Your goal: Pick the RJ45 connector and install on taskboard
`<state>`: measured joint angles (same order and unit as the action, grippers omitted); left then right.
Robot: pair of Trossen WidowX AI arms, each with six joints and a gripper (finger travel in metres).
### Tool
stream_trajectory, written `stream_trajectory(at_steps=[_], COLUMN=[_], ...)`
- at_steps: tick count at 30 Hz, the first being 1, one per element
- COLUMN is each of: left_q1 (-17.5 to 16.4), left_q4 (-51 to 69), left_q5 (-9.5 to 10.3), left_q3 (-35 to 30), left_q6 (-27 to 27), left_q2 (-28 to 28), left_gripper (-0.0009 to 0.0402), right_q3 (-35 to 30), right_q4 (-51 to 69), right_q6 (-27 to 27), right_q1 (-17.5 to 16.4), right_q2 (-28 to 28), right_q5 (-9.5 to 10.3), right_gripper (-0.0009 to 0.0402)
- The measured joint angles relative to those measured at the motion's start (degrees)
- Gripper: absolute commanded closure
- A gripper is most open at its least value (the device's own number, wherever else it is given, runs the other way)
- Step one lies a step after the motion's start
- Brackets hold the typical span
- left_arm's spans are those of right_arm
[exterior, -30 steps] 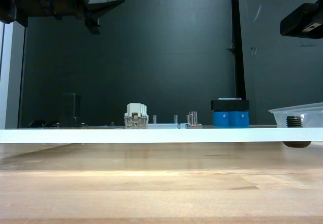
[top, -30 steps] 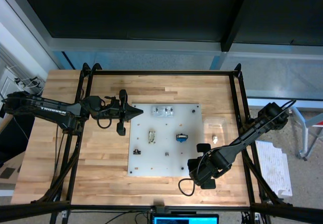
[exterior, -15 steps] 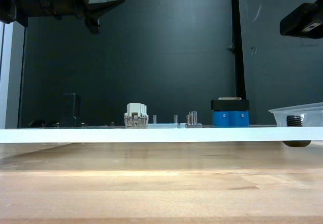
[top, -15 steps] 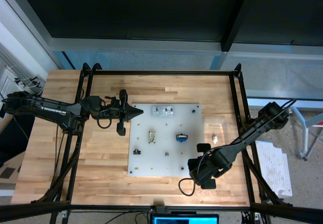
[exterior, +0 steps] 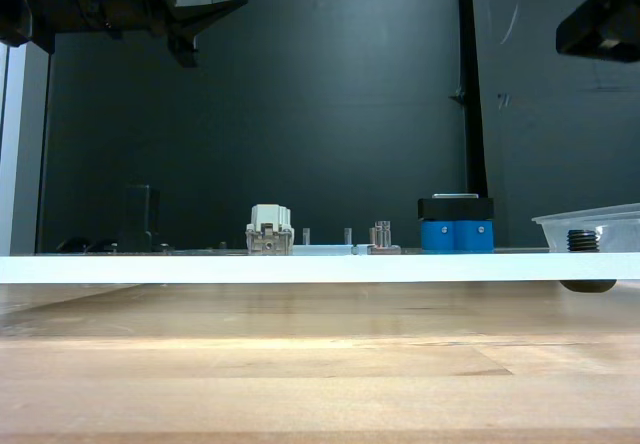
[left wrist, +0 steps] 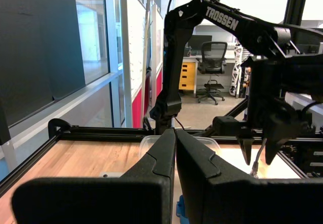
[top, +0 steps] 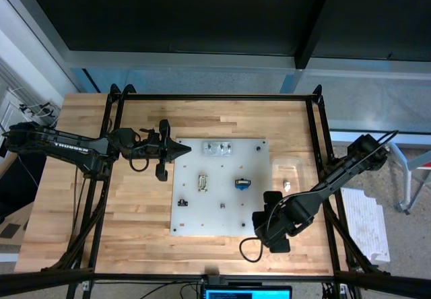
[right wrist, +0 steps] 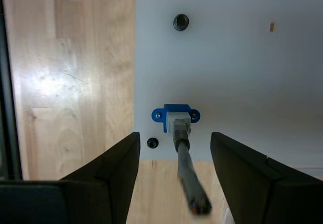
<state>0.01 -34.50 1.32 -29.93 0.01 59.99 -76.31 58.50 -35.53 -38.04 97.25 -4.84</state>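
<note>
The RJ45 connector (right wrist: pixel 178 121), a pale plug on a grey cable (right wrist: pixel 187 176), sits in a small blue socket (right wrist: pixel 160 114) near the edge of the white taskboard (right wrist: pixel 242 72). My right gripper (right wrist: pixel 174 136) hangs open above it, its fingers (right wrist: pixel 113 168) on either side of the cable and not touching it. From above, that gripper (top: pixel 273 219) covers the near right corner of the taskboard (top: pixel 202 213) and hides the plug. My left gripper (top: pixel 186 149) is shut and empty, raised over the board's far left edge; its fingers (left wrist: pixel 187 156) are pressed together.
A clear plastic tray (top: pixel 291 165) right of the board holds a small whitish piece (top: pixel 287 186) and a black threaded part (exterior: pixel 582 240). On the board stand a beige socket (top: pixel 202 182), a blue fitting (top: pixel 241 184) and silver fittings (top: pixel 219 149). Black frame rails border the table.
My right gripper has risen a little and drifted slightly toward the near right. The left arm has not moved.
</note>
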Motion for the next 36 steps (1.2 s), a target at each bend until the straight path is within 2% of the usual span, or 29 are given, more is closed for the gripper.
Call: stream_trajectory(at_steps=[23,28,36], left_q1=[0.00,0.00,0.00], left_q4=[0.00,0.00,-0.02], left_q5=[0.00,0.00,0.00], left_q3=[-0.02,-0.02,-0.02], left_q6=[0.02,0.00,0.00], left_q2=[0.00,0.00,0.00], left_gripper=[0.0393,0.0393,0.0393], right_q3=[-2.49,-4.83,-4.92], right_q4=[1.07,0.33,0.33], right_q6=[-0.17,0.26,5.27], right_q1=[0.15,2.73,8.13], right_q2=[-1.92,-3.85,-8.02], right_q5=[0.33,-0.50,-4.46], right_gripper=[0.0187,0.0187,0.0193])
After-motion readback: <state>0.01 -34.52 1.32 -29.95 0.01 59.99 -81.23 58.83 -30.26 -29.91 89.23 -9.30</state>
